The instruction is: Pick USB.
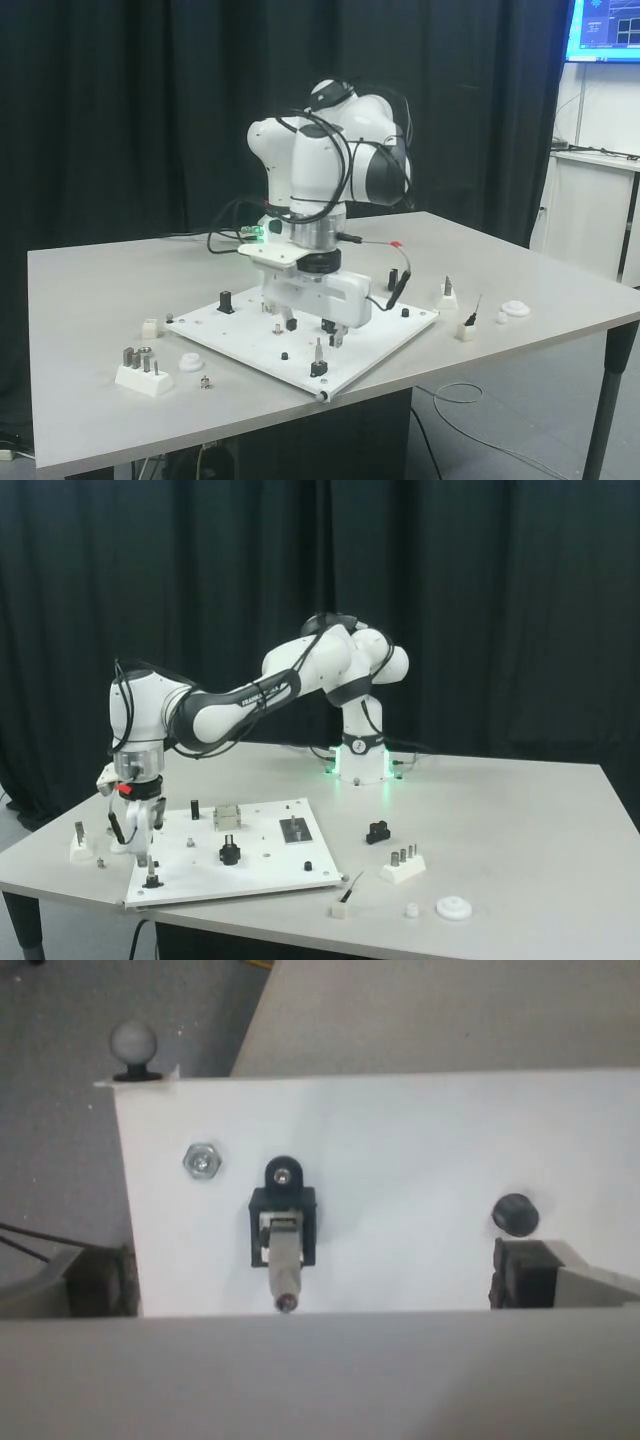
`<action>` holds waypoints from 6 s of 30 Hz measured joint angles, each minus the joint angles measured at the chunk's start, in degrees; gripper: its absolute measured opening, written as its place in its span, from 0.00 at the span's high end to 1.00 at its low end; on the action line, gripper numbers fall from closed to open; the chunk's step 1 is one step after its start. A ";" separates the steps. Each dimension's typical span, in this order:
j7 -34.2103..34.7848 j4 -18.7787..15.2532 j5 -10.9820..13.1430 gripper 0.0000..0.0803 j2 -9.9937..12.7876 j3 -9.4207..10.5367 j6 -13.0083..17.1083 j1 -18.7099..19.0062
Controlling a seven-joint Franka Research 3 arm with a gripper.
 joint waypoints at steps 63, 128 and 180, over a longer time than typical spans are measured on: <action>-0.27 7.75 -1.17 0.00 -0.34 -0.74 -14.84 7.60; -16.09 -2.34 -7.26 0.00 0.40 -2.14 -8.91 31.94; -34.92 -21.08 -0.61 0.00 1.44 -4.39 4.77 43.24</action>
